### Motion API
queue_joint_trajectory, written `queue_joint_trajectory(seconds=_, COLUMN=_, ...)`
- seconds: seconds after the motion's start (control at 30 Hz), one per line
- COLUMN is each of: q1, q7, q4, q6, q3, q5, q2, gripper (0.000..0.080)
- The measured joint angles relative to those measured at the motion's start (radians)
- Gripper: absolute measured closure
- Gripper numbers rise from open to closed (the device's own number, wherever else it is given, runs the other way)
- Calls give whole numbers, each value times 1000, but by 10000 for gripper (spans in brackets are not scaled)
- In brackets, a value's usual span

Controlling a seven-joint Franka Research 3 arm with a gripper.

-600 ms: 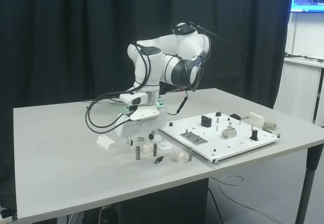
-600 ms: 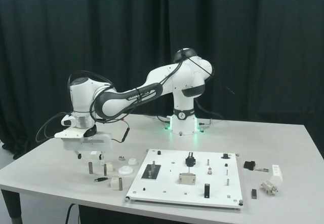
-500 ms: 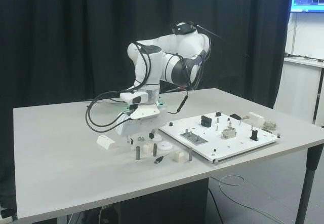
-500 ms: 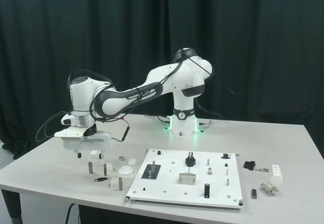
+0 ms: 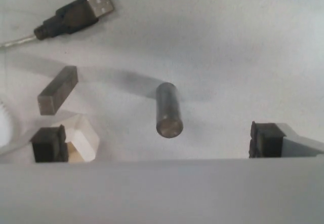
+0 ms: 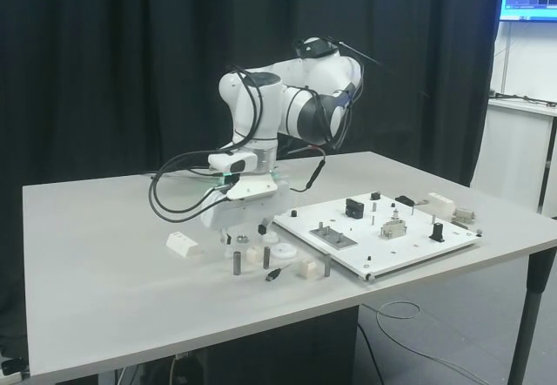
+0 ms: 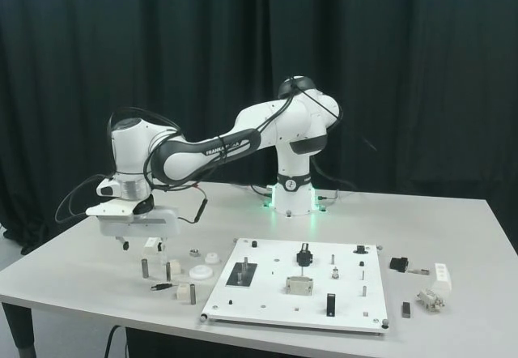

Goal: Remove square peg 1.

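Well: gripper (image 5: 157, 142) spread wide, holding nothing, over loose parts on table (image 5: 243, 41).
Square peg (image 5: 57, 90) is off the board, standing on the table near USB plug (image 5: 76, 12) and close to one fingertip (image 5: 49, 144), not betw. the jaws; round peg (image 5: 168, 108) is betw. them instead. Long axis looks approx vertical, end face up. Prob. metal: stiff, smooth, could slip or tip. Pinch flat opposite sides, upper half.
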Motion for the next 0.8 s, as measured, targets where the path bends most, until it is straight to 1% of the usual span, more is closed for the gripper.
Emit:
queue_joint_trajectory(seconds=0.5, q1=1, q7=3, q4=11, q6=-13, q3=-11, q5=0, q2=-3, gripper=3)
queue_joint_trajectory(seconds=0.67, q1=1, q7=14, q4=18, q6=-23, q3=-17, q5=0, q2=-3, gripper=3)
queue_joint_trajectory(seconds=0.8, q1=2, q7=18, q4=25, q6=-44, q3=-25, q5=0, q2=-3, gripper=3)
